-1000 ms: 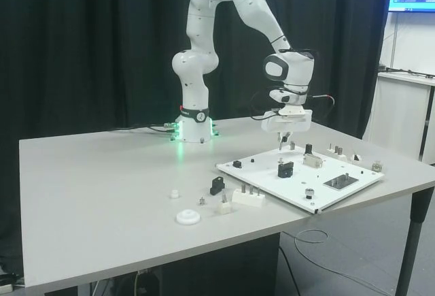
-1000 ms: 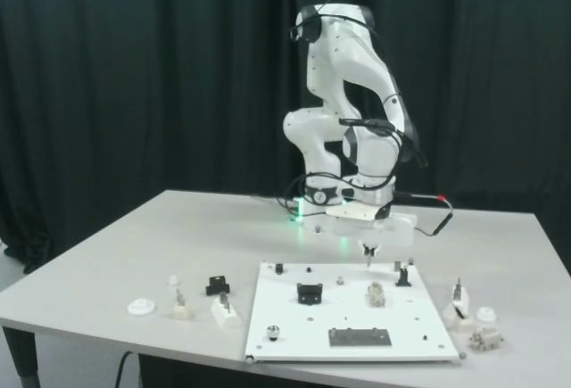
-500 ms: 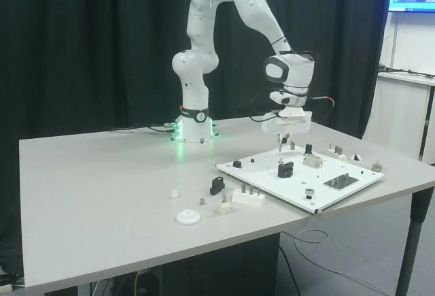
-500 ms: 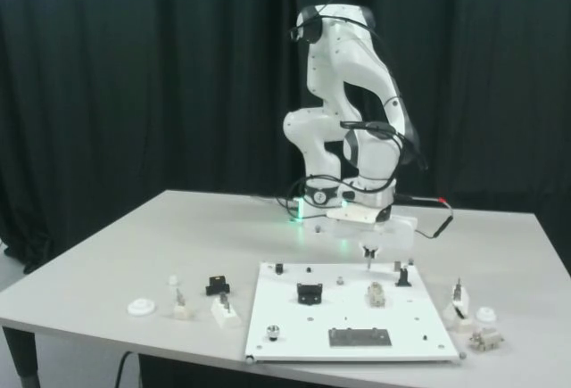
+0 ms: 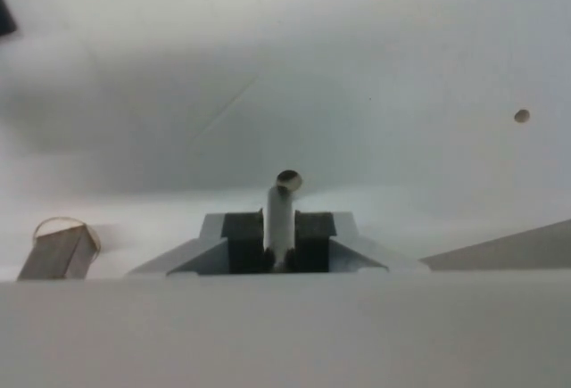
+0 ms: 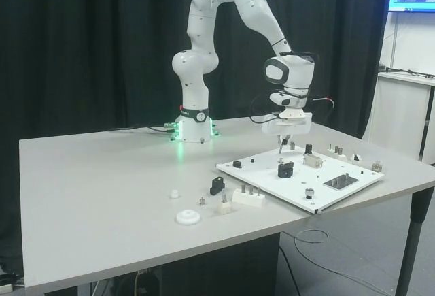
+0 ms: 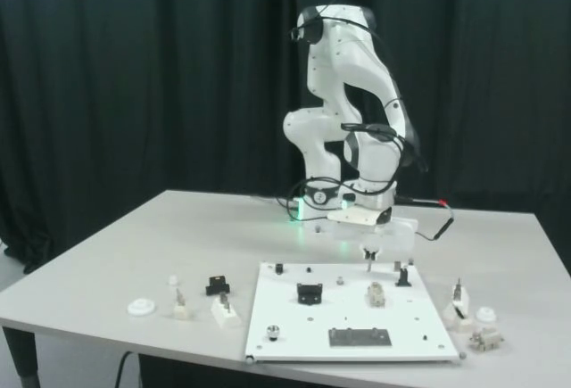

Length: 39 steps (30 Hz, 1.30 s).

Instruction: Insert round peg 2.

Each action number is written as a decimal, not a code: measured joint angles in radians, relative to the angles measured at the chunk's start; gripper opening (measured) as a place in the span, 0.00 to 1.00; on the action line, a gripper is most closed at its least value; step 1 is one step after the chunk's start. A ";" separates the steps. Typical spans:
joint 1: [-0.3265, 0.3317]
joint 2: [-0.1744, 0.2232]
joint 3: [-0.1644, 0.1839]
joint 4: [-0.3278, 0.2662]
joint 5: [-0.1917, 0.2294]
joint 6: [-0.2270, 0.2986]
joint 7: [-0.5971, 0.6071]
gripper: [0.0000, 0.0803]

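A thin grey round peg point(image 5: 279, 217) stands upright between my fingers, its rounded tip point(image 5: 287, 178) pointing down at the white board point(image 5: 375, 67). My gripper point(image 5: 279, 254) is shut on the peg. In the room views the gripper point(image 6: 281, 142) point(image 7: 368, 252) hangs just above the far edge of the white board point(image 6: 353, 190) point(image 7: 410, 339), with the peg point(image 6: 281, 148) point(image 7: 368, 261) sticking out below the fingertips. A small round hole point(image 5: 522, 116) shows in the board, off to one side of the peg tip.
On the board stand a black clamp point(image 6: 284, 170), a grey plate point(image 6: 340, 181) and several small fixtures. Loose parts lie on the table beside it: a white gear point(image 6: 187, 218), a black piece point(image 6: 216, 186), a white block with pins point(image 6: 248, 197). The arm's base point(image 6: 192, 129) glows green.
The gripper with the peg has shifted a little sideways and slightly lower over the board's far edge. Nothing else moved.
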 joint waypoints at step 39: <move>-0.013 0.009 0.003 0.000 0.000 0.016 -0.021 0.08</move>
